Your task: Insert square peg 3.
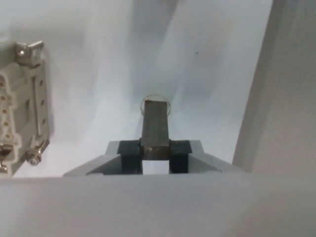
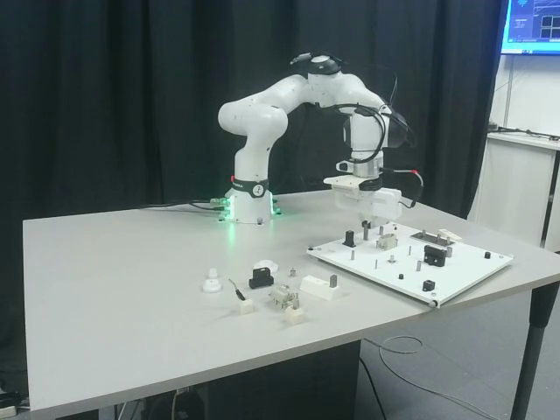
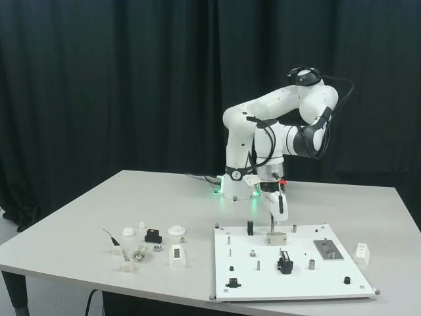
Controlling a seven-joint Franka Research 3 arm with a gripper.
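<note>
The grey table (image 2: 114, 289) carries the white arm (image 3: 263, 125) and a white board (image 3: 293, 273). Over the board's rear part the gripper (image 1: 155, 157) is held pointing downward. Its black fingers (image 1: 129, 155) are closed narrowly on the square peg (image 1: 155, 129), which is gripped upright between them, its lower end just above the board. A multi-pin connector (image 1: 22, 106) is seen beside it.

black curtains (image 3: 99, 79), grey table (image 2: 105, 262), wall screen (image 2: 532, 26)
</note>
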